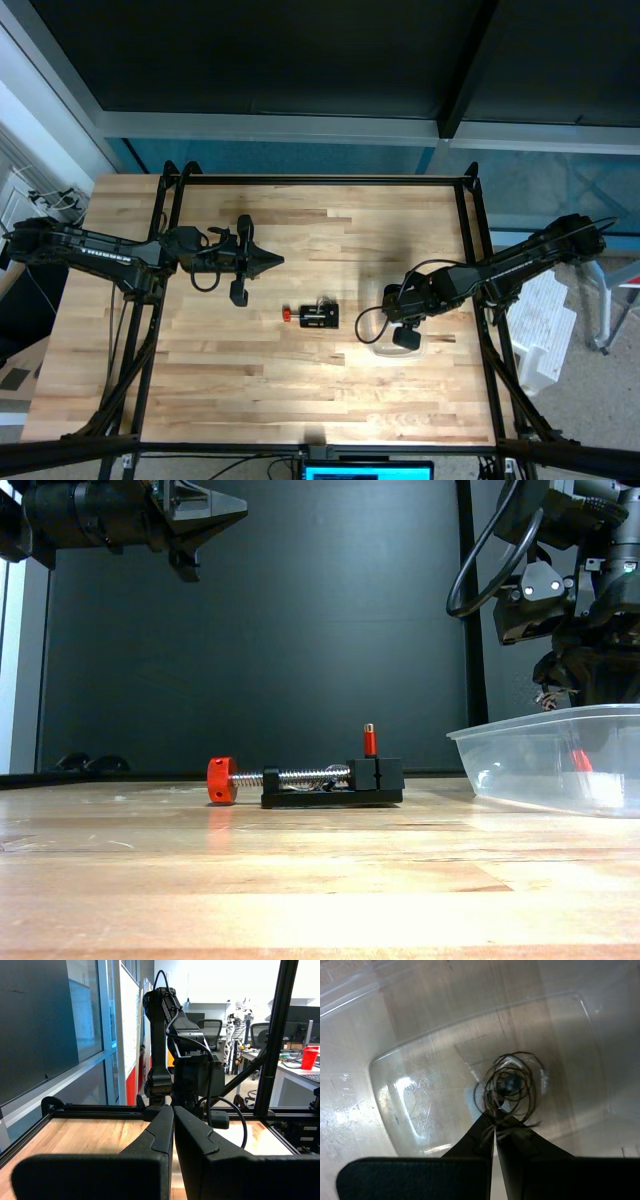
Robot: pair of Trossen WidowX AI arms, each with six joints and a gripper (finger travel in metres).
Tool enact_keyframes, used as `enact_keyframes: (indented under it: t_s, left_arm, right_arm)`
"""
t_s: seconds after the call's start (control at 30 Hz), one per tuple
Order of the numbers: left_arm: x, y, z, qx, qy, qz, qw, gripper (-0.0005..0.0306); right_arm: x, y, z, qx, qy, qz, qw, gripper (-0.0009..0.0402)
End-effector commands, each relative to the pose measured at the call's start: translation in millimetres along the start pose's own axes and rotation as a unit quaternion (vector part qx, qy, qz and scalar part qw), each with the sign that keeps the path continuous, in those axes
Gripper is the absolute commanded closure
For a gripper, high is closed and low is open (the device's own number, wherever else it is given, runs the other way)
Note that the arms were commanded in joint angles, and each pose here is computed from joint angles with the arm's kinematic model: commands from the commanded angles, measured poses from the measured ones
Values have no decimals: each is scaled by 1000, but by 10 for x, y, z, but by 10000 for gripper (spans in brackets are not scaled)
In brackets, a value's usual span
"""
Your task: Pick the rca connector and install on the hub
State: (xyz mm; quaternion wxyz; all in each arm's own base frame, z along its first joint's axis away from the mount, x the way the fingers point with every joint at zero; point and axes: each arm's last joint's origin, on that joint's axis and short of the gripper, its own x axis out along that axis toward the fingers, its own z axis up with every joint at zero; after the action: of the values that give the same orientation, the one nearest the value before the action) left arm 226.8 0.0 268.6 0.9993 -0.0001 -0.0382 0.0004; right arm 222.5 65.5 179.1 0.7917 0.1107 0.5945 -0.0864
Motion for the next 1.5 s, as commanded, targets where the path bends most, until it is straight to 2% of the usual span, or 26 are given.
enact_keyframes:
  t_s: [0.03, 0.3, 0.5, 0.63, 0.8, 1.2, 1.27, 1.4, 1.5]
  left_arm:
    - [1, 0, 0, 0, 0, 0, 1000, 300]
    - [1, 0, 0, 0, 0, 0, 1000, 300]
    - [1, 0, -1, 0, 0, 0, 1000, 300]
    - [1, 0, 0, 0, 0, 0, 1000, 300]
    - [1, 0, 0, 0, 0, 0, 1000, 300]
    - [1, 0, -1, 0, 0, 0, 1000, 300]
    - [1, 0, 0, 0, 0, 0, 1000, 300]
    - [1, 1, 0, 0, 0, 0, 1000, 300]
    - [1, 0, 0, 0, 0, 0, 1000, 300]
  right_arm:
    - [-2, 2, 1, 0, 0, 1, 1000, 394]
    - [-19, 8, 11, 0, 2, 4, 1000, 393]
    - [-90, 22, 43, -1, 9, 0, 1000, 393]
    - [-171, 45, 70, 0, 28, 13, 1000, 393]
    - [-259, 57, 113, -4, 41, 6, 999, 391]
    - [-249, 53, 116, -12, 50, 4, 999, 315]
    - [-264, 35, 136, -9, 55, 0, 998, 304]
    - [-277, 25, 245, -20, 83, -18, 996, 278]
    - [-257, 35, 315, -33, 90, -20, 995, 260]
